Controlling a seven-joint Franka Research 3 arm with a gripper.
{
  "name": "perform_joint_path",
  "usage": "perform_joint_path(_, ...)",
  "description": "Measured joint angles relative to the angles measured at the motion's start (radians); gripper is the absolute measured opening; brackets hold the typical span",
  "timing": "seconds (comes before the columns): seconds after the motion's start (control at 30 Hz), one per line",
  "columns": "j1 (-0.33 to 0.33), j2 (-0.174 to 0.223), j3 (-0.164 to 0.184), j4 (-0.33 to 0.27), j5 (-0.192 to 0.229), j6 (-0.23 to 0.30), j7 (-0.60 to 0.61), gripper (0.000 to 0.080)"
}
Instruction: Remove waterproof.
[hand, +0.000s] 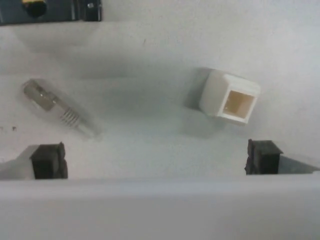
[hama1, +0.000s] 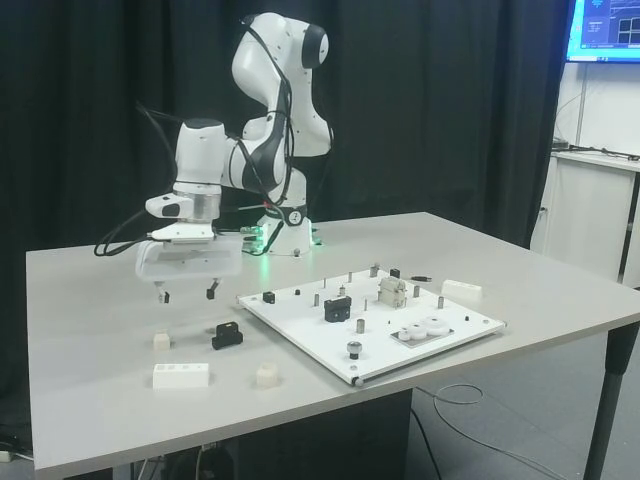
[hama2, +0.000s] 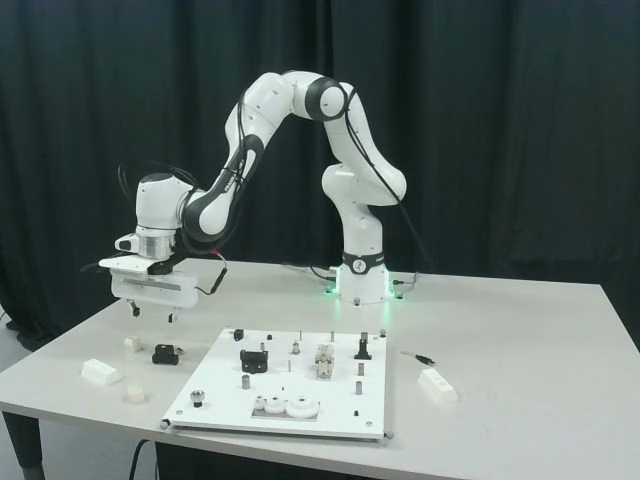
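the claw (hand: 155, 160) is being held open above the desk (hama1: 90, 300), its two black fingertips (hand: 49, 161) standing well apart with nothing between them. it is hanging clear of the surface, off the white board (hama1: 300, 305) and over the bare part of the desk toward the edge where the loose parts are lying.

in the wrist view a small white box (hand: 229, 96) with a square opening is lying tilted on the desk, and a pale cable plug (hand: 57, 107) is lying apart from it; both are resting under the gap of the claw, neither being touched. the white box is probably the waterproof piece named in the task, though that cannot be confirmed. in the first room view it is most likely the small white cube (hama1: 162, 341) just below the claw, near a black clip (hama1: 227, 336).

judging from this, the piece is already lying off the board, so the removal seems largely done, and the wide opening suits either a release or a fresh approach; which one cannot be told.

a longer white block (hama1: 181, 375) and another small pale part (hama1: 266, 375) are resting nearer the desk's front edge, kept away from the board, presumably as parts set aside.
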Motion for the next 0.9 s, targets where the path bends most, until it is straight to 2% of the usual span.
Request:
perform_joint_path(0.6, -0.004, 0.015, 0.002, 0.045, 0.001, -0.046, -0.009, 0.0800)
perform_joint_path(0.9, -0.002, 0.015, 0.006, 0.053, 0.013, -0.051, -0.010, 0.0800)
